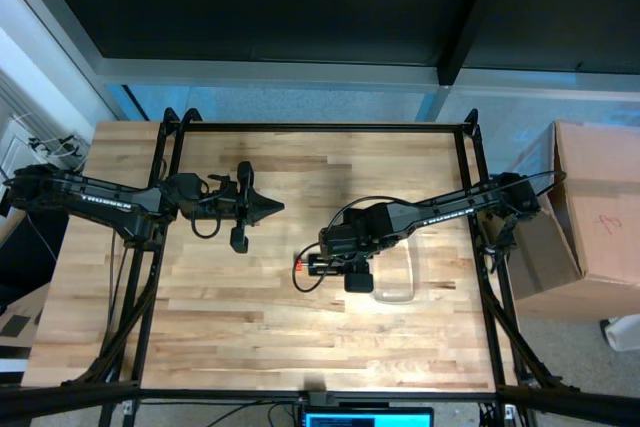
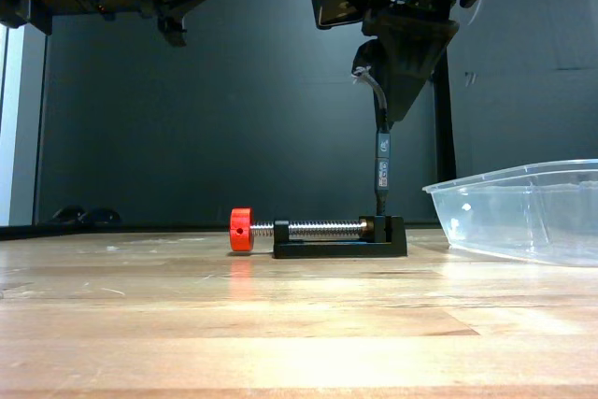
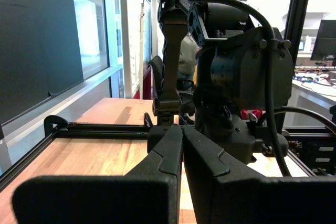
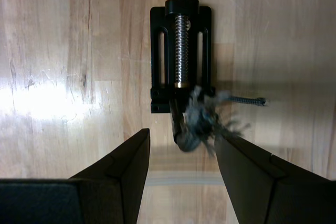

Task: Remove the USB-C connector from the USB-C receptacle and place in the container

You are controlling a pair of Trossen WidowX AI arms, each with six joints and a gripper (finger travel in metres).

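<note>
The USB-C connector (image 2: 383, 171) stands upright in its receptacle, which is clamped at the end of a small black vise (image 2: 341, 236) with a red knob (image 2: 241, 229). Its short cable tail ends in a frayed grey tuft (image 4: 203, 118). My right gripper (image 2: 400, 111) hangs directly above it, open, with the fingers (image 4: 131, 156) on either side of the tail and not touching it. The clear plastic container (image 2: 523, 207) sits just right of the vise. My left gripper (image 1: 268, 207) hovers high over the table's left half, shut and holding nothing.
The vise (image 1: 318, 265) lies near the table's middle with the container (image 1: 397, 269) against its right side. A black frame rail (image 1: 310, 128) runs along the far edge. A cardboard box (image 1: 590, 217) stands off the table at right.
</note>
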